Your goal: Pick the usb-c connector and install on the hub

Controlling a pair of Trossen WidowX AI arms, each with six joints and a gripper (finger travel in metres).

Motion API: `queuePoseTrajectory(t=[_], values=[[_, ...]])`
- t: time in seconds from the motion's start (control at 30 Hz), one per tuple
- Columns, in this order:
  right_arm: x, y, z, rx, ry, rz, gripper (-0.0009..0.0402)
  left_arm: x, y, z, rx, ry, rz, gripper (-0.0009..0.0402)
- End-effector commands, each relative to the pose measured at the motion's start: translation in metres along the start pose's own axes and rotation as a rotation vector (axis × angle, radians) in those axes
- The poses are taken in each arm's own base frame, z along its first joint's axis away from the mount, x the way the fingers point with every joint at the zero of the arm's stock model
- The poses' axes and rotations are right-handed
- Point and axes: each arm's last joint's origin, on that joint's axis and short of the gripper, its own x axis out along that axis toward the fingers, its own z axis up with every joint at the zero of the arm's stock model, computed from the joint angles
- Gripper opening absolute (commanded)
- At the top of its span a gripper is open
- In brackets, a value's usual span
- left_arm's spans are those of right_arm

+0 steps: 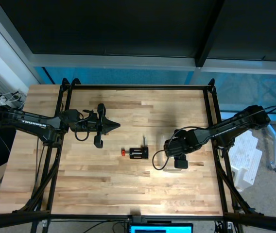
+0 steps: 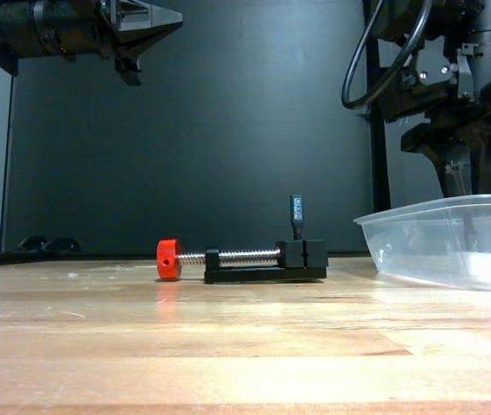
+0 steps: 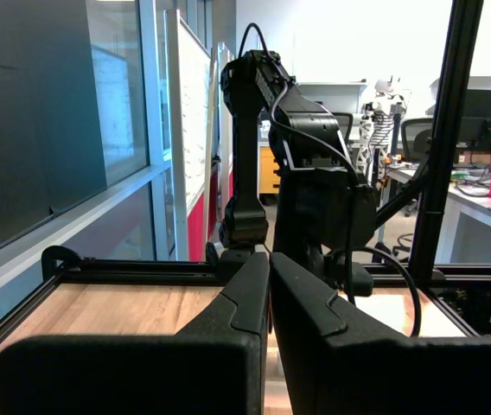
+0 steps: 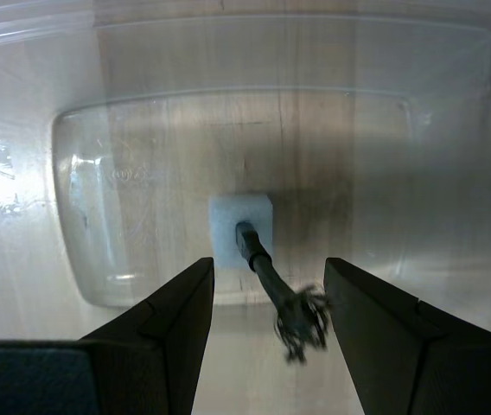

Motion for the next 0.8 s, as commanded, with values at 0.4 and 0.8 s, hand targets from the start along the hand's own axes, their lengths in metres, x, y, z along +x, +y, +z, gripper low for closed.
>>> queuePoseTrajectory(t=[0.4, 0.8], values=[[0.015, 0.003, 0.003, -0.007, 0.005, -0.001, 0.0149, 0.000, 0.000, 0.000, 0.000, 0.000, 0.000, 0.0000], [0.018, 0.003, 0.001, -0.009, 0.013, 0.000, 0.0069, 0.000, 0.000, 0.000, 0.000, 0.000, 0.000, 0.0000]])
